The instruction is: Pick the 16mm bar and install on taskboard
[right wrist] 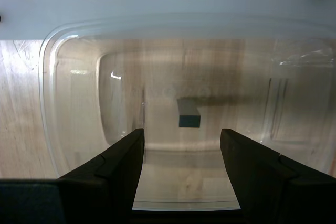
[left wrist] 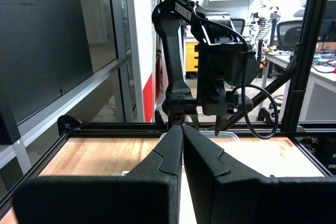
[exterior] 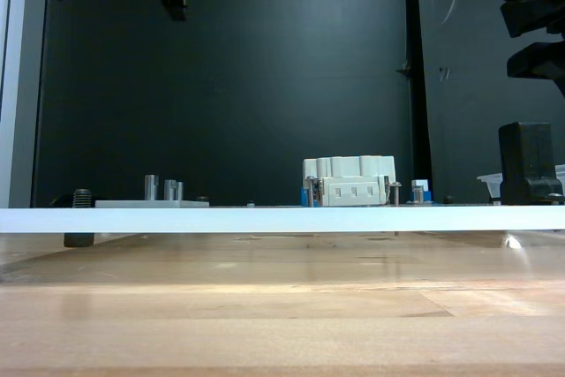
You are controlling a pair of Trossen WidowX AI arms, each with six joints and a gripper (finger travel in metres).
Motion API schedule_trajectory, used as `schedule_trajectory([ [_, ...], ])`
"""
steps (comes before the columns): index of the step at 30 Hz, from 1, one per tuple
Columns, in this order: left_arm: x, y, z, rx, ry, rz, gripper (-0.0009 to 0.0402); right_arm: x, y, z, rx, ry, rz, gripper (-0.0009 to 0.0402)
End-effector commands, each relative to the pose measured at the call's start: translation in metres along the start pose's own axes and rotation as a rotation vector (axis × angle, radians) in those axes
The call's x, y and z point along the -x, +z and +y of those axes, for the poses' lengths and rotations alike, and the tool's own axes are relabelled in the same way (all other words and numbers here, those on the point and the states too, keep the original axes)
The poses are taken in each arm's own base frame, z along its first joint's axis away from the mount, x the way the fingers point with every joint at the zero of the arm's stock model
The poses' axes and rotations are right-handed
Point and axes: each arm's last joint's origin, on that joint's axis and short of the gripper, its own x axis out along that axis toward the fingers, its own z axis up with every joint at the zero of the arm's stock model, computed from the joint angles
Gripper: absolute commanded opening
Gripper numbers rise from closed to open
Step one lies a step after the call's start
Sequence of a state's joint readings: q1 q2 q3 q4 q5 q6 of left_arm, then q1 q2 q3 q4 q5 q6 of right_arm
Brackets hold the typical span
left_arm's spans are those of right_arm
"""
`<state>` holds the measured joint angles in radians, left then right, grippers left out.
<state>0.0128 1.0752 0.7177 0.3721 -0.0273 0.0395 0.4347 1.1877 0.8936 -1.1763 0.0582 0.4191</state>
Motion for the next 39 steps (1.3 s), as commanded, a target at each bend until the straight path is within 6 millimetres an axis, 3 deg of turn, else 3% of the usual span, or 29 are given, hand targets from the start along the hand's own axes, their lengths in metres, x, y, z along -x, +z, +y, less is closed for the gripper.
schedule_trajectory([
  [1,0.000,0.000,0.000,0.000,0.000,0.000,0.0000,-0.001,-0.001,0.001,-0.008,0.000,0.001,0.0202],
  [39,0.000,0.000,0.000,0.000,0.000,0.000,0.0000,-0.035,-0.011,0.006,-0.002,0.010,-0.004,0.0201],
])
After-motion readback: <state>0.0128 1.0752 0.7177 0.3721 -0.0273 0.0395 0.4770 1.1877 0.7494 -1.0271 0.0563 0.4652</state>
